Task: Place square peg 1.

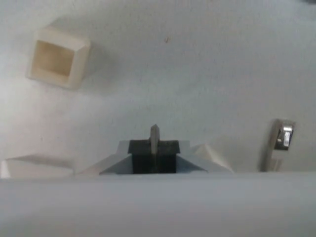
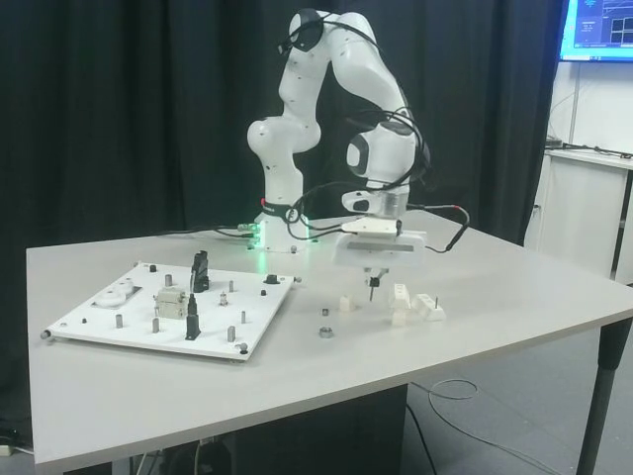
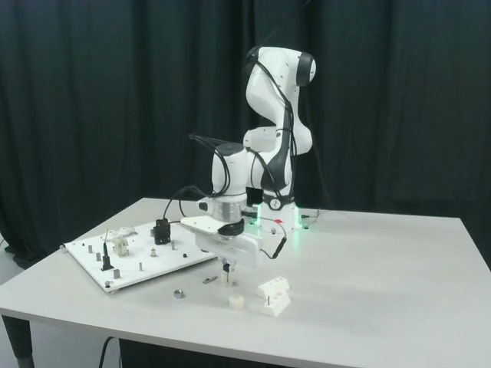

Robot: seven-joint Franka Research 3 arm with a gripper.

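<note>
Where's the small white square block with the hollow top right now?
The hollow white block sits on the grey table near its front edge in the second room view, between the small ring and the white holders.

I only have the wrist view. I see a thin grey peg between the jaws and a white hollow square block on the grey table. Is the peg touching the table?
Observer: No. In the first room view the thin grey peg appears to hang just above the grey table.
Operator: Where is the board?
Observer: A flat white board with upright fixtures lies on the table, well aside from the jaws.
Operator: Anything between them?
Observer: A small ring lies on the table between board and peg.
</note>
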